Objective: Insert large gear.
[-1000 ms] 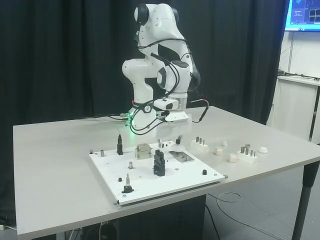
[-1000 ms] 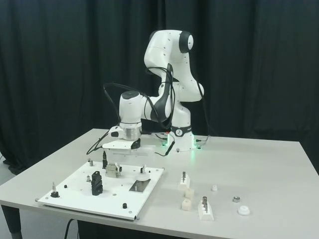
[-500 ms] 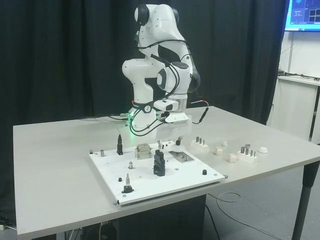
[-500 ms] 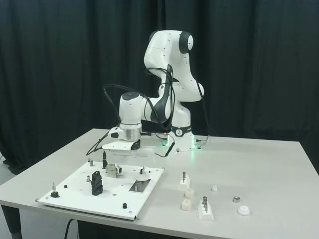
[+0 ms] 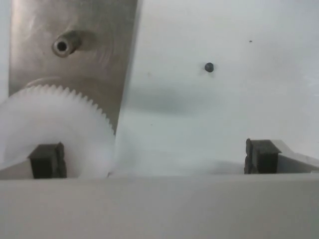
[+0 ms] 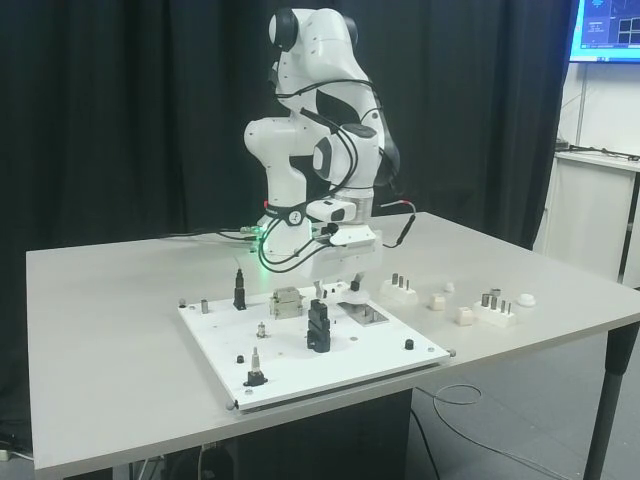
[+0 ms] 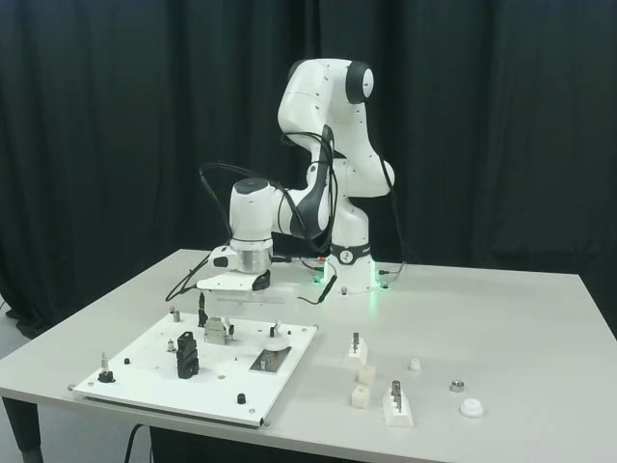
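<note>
Grey desk (image 6: 120, 300), black curtains (image 7: 116, 125) behind. Pincer (image 5: 154, 158) spread wide over white toothed gear (image 5: 55, 129), slightly higher than before.

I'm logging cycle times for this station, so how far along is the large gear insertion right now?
Done, apparently: the white toothed large gear sits on the grey metal plate of the white assembly board. In hand: nothing; the end effector is open, one finger over the gear, the other over bare board. Left: possibly only pulling away. Whether the gear is fully seated on its shaft can't be told; a second grey peg stands bare.
</note>
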Controlling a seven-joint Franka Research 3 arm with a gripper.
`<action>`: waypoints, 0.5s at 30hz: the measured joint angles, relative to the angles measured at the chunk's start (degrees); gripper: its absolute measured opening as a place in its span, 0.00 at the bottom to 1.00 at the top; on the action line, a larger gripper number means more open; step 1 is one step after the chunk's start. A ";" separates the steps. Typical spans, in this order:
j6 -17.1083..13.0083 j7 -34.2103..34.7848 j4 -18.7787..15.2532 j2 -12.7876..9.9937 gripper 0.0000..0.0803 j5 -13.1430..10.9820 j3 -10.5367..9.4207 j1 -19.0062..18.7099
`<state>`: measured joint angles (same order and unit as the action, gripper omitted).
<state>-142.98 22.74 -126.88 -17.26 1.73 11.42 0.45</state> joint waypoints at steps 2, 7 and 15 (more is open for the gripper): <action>-0.08 -0.31 0.00 -0.02 1.00 0.00 0.11 0.00; -0.22 -0.98 -0.02 -0.06 1.00 0.00 0.33 0.00; -0.36 -1.61 -0.02 -0.08 1.00 0.00 0.32 -0.03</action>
<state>-143.34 21.13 -126.90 -17.34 1.73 11.74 0.42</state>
